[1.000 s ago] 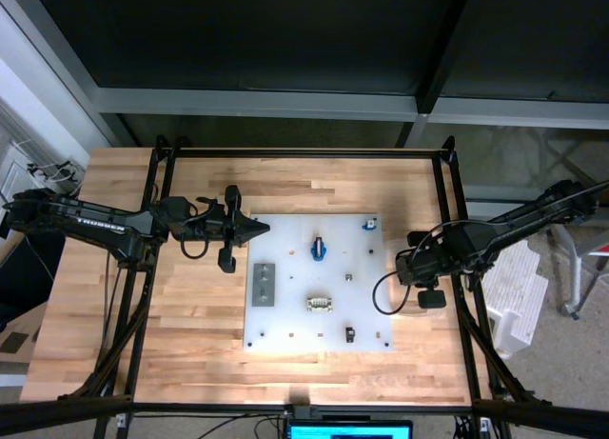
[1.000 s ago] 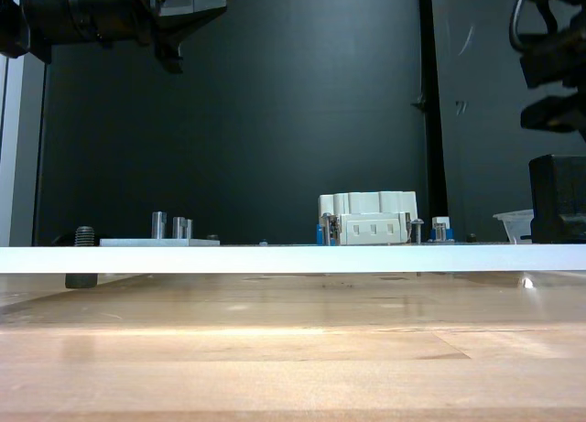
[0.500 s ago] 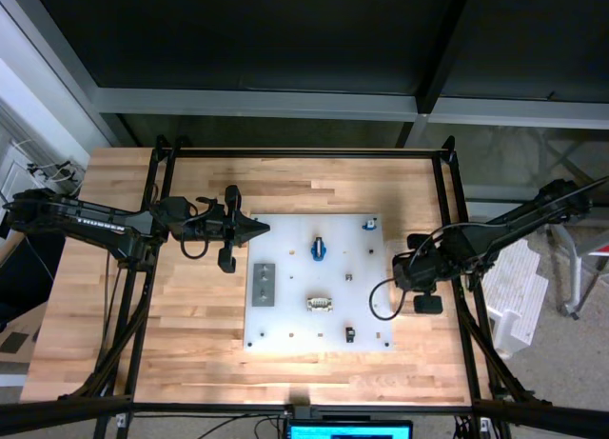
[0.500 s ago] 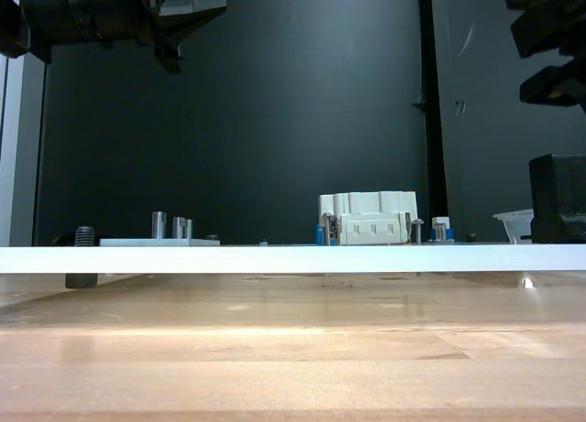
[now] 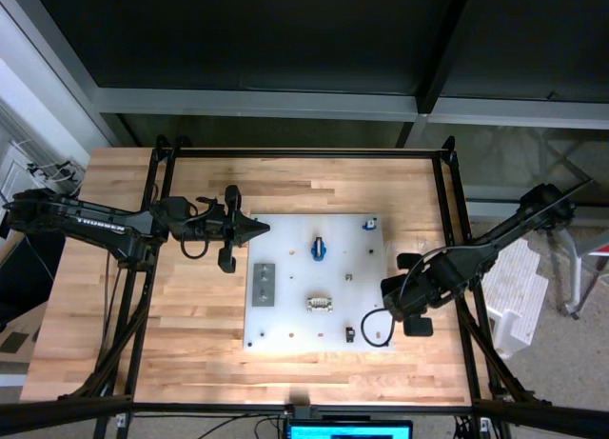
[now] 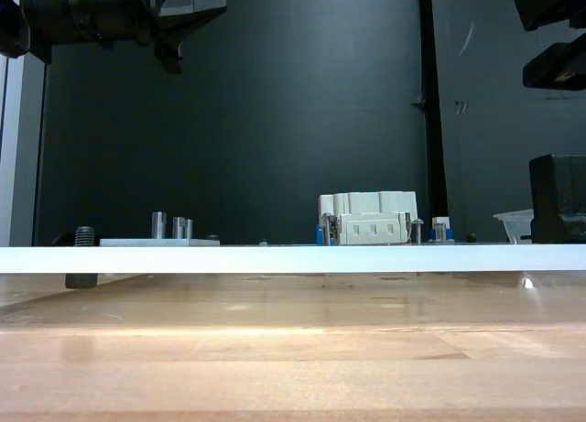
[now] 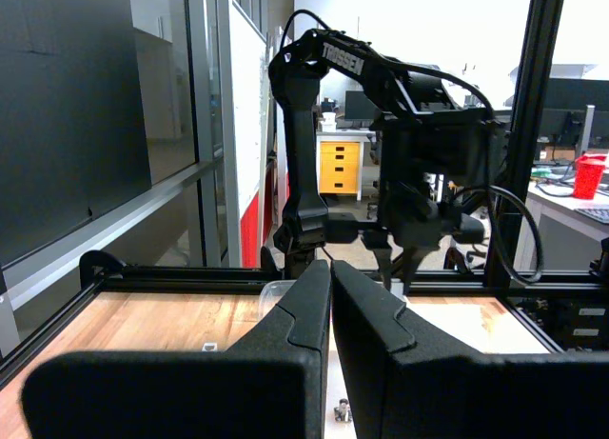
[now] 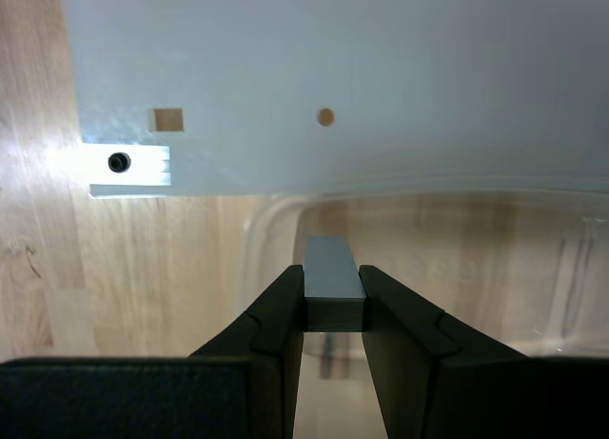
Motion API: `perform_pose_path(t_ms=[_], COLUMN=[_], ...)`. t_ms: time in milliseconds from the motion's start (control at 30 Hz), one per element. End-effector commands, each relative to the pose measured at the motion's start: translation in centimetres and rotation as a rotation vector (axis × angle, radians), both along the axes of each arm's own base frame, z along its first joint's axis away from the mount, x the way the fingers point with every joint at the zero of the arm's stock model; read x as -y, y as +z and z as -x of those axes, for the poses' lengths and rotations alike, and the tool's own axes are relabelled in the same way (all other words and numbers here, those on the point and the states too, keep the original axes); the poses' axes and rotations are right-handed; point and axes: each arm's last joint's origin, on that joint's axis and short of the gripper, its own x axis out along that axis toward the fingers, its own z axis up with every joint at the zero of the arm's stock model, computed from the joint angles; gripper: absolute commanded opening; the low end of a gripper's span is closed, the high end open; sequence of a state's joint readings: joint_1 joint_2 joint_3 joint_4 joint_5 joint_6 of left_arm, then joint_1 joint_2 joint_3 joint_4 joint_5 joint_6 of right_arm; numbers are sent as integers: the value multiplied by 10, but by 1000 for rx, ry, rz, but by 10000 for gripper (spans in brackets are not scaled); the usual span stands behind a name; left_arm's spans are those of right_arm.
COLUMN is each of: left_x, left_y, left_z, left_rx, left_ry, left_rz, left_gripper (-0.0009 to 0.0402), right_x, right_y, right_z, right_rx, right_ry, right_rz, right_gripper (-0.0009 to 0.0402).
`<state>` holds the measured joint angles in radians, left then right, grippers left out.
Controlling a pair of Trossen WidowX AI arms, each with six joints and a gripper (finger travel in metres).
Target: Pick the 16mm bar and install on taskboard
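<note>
Pinching 16mm bar [image 8: 334, 289] – right gripper [image 8: 333, 273] near right edge of taskboard [image 5: 285, 253] | left gripper [image 7: 330, 268] pressed together – raised at left edge

The left arm [image 5: 86, 215] stretches level, high above the tabletop [image 5: 190, 306], its left tool [image 5: 251, 229] pointing inward, fingers pressed together. The right arm [image 5: 495, 234] bends downward, its right tool [image 8: 333, 294] clamped on the bar [image 8: 332, 266].

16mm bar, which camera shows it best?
Right wrist view: the 16mm bar sits clamped in the right end effector by the board. Other views don't show it. The left end effector, shut, hovers at the board's far-left corner.
</note>
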<state>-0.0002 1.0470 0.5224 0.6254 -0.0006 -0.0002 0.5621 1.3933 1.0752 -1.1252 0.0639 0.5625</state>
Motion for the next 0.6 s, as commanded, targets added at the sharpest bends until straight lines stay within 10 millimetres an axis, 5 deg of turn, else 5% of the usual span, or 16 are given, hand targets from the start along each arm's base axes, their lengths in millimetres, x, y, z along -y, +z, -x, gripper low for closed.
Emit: perform_pose_path(t_ms=[33,600], left_x=[0,0], left_y=[0,0], left_z=[0,0], left_rx=[0,0], left_ry=[0,0], left_rz=[0,0], left_gripper=[0,0], right_x=[-8,-42], right_y=[1,-2], right_z=[-5,-29], right_rx=[1,7], right_ry=[5,37], right_rz=[-1,17], right_gripper=[7,7])
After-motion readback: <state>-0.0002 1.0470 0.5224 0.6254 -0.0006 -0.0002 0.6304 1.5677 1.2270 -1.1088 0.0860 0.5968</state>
